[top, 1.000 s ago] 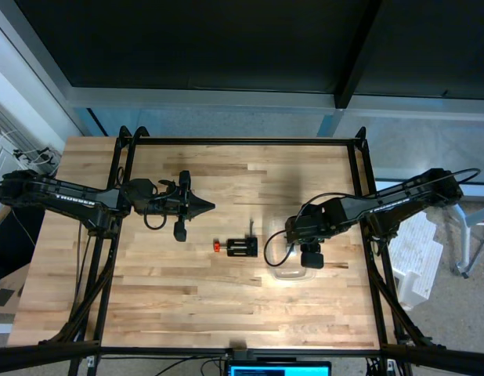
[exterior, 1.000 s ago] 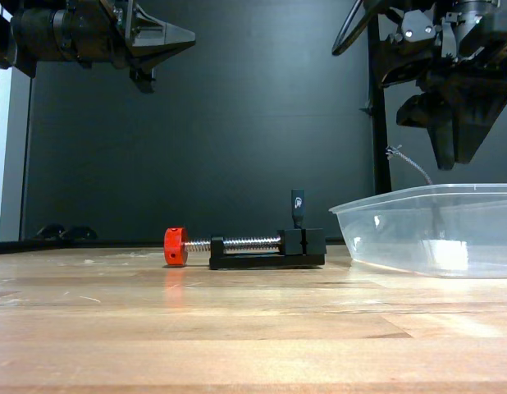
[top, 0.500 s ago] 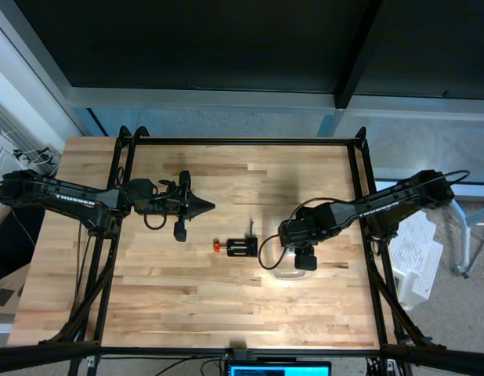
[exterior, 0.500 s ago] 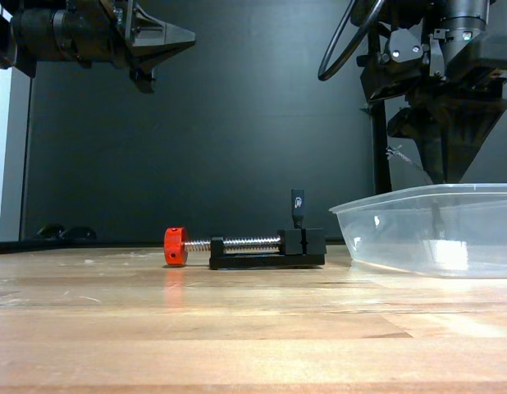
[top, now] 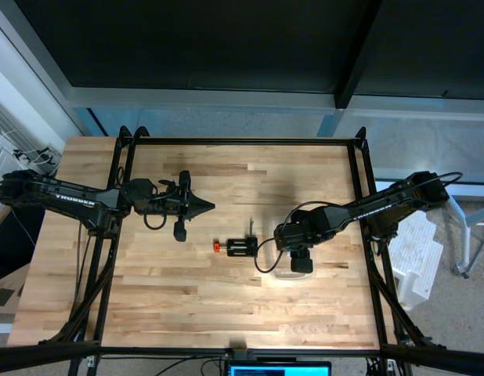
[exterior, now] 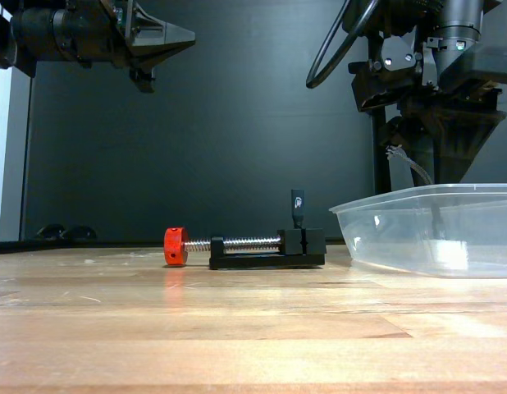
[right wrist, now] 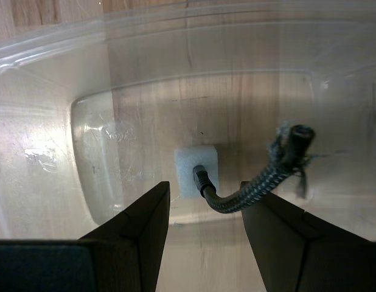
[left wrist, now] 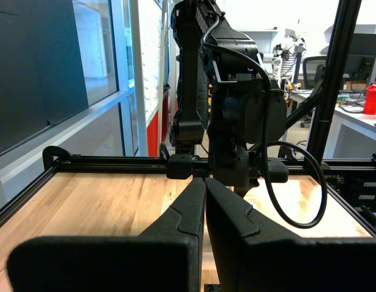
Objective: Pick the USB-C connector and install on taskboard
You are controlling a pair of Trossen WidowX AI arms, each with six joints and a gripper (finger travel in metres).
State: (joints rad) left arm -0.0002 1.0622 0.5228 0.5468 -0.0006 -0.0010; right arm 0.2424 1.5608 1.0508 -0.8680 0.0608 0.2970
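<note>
The right hand (right wrist: 204, 185) hangs over the clear plastic tray (right wrist: 42, 121), its 2 fingers (right wrist: 142, 225) spread apart and pointing down. The connector (right wrist: 202, 180) lies between them on the tray floor. It is a small dark plug with its tip resting on or stuck into a white square piece (right wrist: 189, 164). A short braided cable (right wrist: 255, 188) curls away from it to a frayed end (right wrist: 297, 135).

The likeliest slip is a wrong grip. If the fingers come down as they stand, they may pinch the white square along with the plug, or catch the stiff cable instead of the plug body. Either way the plug could sit crooked in the hand and not line up later. The cable looks springy, so it may twist the plug once lifted. The tray looks light and could slide or tip if a finger pushes on its floor or wall.

The black block (top: 242, 248) with the orange knob (exterior: 175, 245) sits just beside the tray on the table (top: 187, 298). A small dark upright piece (exterior: 297, 205) rises from the end nearest the tray. A low or hurried carry-over could knock the block askew.

The left hand (left wrist: 204, 185) is parked high over the table's left part, fingers pressed together, well apart from everything.
</note>
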